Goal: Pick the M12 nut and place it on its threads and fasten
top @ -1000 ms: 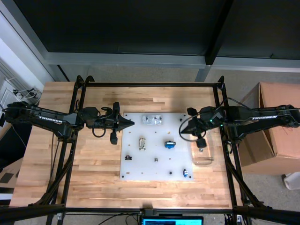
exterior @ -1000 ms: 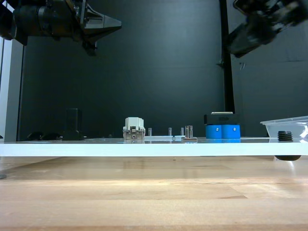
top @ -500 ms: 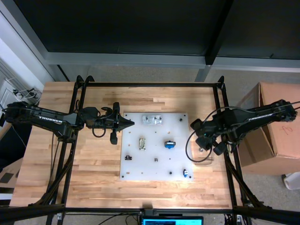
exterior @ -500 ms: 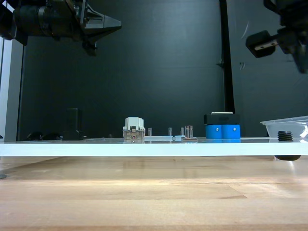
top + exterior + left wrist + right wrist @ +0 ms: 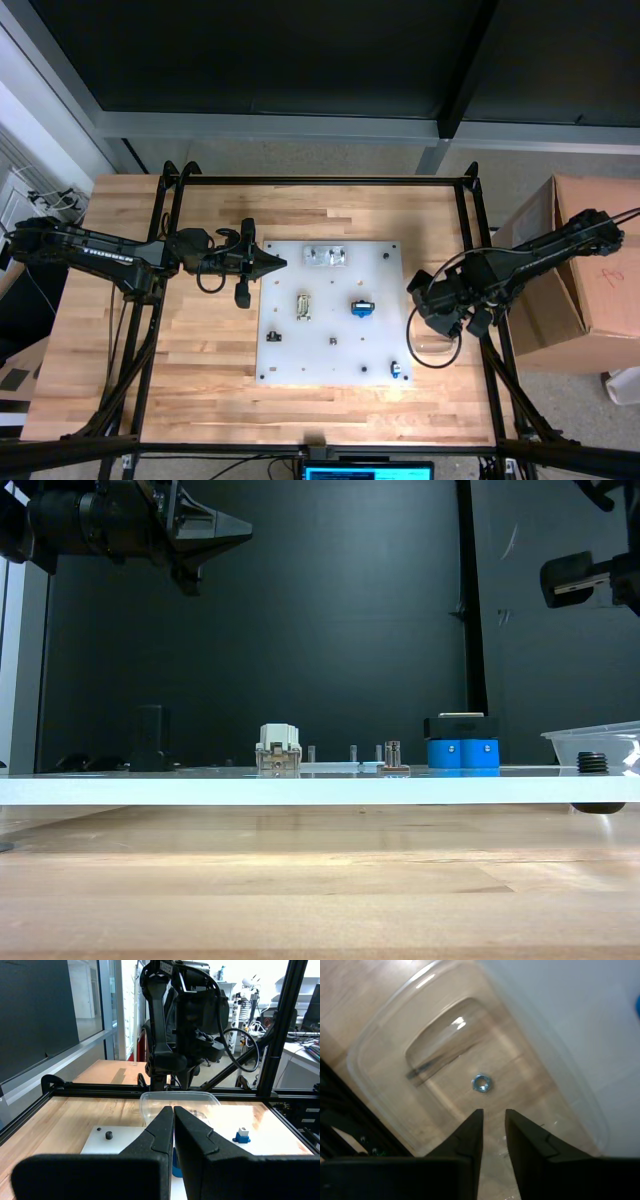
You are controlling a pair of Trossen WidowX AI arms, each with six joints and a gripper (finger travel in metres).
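Right tool (image 5: 493,1112) slightly parted above tray (image 5: 380,1040) | nut (image 5: 481,1083) flat inside, bore upward | left tool (image 5: 173,1108) clenched beside board (image 5: 320,365)

Robotics lab: black frame (image 5: 320,181) around a wooden table (image 5: 190,390), cardboard box (image 5: 585,290) beside it, cluttered workbenches (image 5: 304,1048) behind.

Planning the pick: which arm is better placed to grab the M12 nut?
Right. The right claw hangs open over the clear tray, pointing at the nut lying free inside. The left claw, shut, hovers at the board's far left edge, well away. The stud is bare.
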